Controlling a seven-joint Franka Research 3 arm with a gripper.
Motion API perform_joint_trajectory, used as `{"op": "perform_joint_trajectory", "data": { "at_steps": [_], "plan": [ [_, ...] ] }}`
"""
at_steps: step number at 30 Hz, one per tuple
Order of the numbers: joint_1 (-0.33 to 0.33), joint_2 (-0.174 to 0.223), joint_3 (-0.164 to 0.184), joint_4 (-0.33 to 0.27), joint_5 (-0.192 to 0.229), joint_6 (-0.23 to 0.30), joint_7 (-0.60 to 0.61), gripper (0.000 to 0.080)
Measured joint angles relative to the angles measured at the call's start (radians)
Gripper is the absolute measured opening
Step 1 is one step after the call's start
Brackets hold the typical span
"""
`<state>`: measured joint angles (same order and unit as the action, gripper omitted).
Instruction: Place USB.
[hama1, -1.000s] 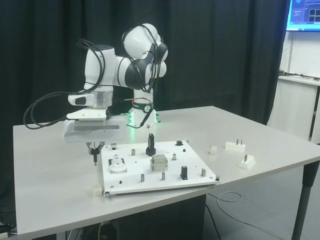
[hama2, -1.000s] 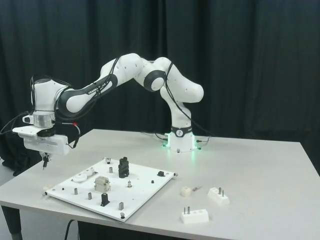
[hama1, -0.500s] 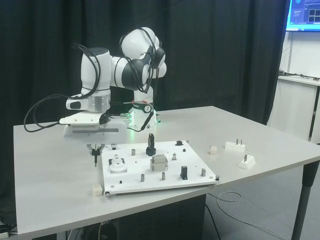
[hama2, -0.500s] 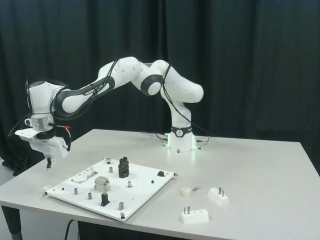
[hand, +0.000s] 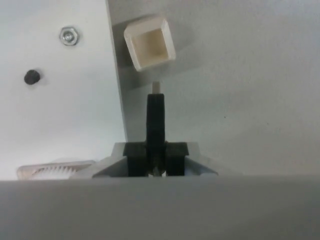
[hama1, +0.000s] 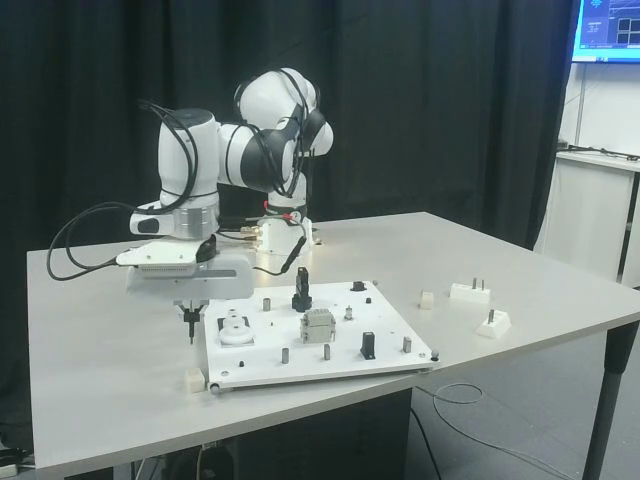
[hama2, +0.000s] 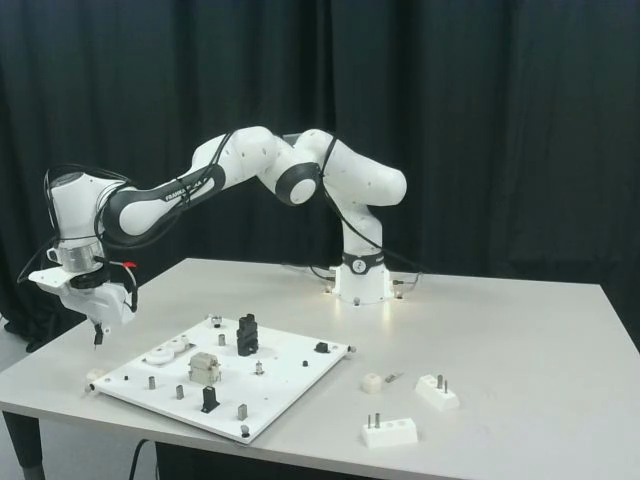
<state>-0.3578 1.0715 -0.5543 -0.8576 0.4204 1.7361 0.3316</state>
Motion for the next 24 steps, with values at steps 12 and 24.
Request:
{"op": "perform_joint_trajectory", "data": {
  "at_steps": [12, 24],
  "plan": [
    [0.001, 0.031, -0.017, 0.054, -0.031, -0.044, -0.003, 0.0070],
    [0.005, 0.041, -0.016, 0.069, -0.062, -0.034, -0.004, 0.0070]
  ]
}}
